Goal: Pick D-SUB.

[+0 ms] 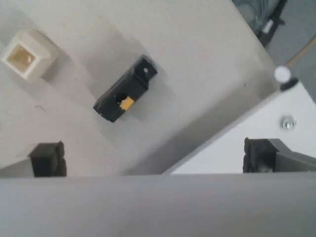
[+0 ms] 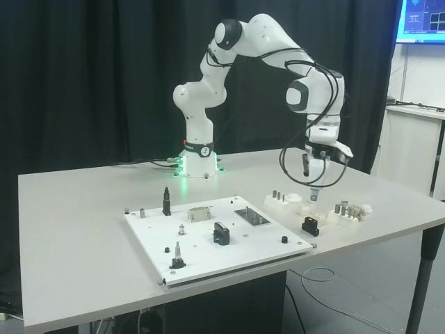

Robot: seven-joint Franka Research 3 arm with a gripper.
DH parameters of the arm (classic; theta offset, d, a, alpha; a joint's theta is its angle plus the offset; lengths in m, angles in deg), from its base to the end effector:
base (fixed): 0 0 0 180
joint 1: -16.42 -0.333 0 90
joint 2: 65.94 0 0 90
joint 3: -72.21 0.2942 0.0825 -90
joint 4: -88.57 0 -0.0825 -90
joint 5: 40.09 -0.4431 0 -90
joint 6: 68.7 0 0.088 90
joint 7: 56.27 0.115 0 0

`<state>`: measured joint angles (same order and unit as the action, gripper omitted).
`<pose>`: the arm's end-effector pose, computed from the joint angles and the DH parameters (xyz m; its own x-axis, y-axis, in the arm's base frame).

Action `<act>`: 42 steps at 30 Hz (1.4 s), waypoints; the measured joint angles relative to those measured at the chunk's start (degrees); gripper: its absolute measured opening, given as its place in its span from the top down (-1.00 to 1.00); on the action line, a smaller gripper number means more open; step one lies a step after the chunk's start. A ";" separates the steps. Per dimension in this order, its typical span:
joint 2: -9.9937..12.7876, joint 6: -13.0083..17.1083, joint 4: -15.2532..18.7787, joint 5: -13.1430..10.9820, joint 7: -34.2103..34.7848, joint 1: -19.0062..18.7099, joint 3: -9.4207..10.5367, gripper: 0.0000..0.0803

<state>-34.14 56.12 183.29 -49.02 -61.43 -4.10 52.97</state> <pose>0.7166 0.0412 0.2434 0.9975 0.0706 0.0014 0.0704 -0.9964 0.0467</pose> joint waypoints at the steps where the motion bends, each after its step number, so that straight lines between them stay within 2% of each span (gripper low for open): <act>1: -0.07 -0.22 -0.01 0.00 1.09 0.00 -0.10 -0.99; 13: -0.19 -1.00 0.02 0.00 9.65 0.01 -0.37 -0.99; 21: 0.18 -0.79 0.52 -0.02 15.58 0.00 0.26 -0.99; 28: 1.11 1.83 1.56 -0.02 19.51 -0.02 0.97 -0.99; 42: 5.00 7.62 2.27 -0.03 24.63 0.00 1.50 -0.99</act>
<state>-29.15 63.73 185.56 -49.05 -36.80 -4.10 54.46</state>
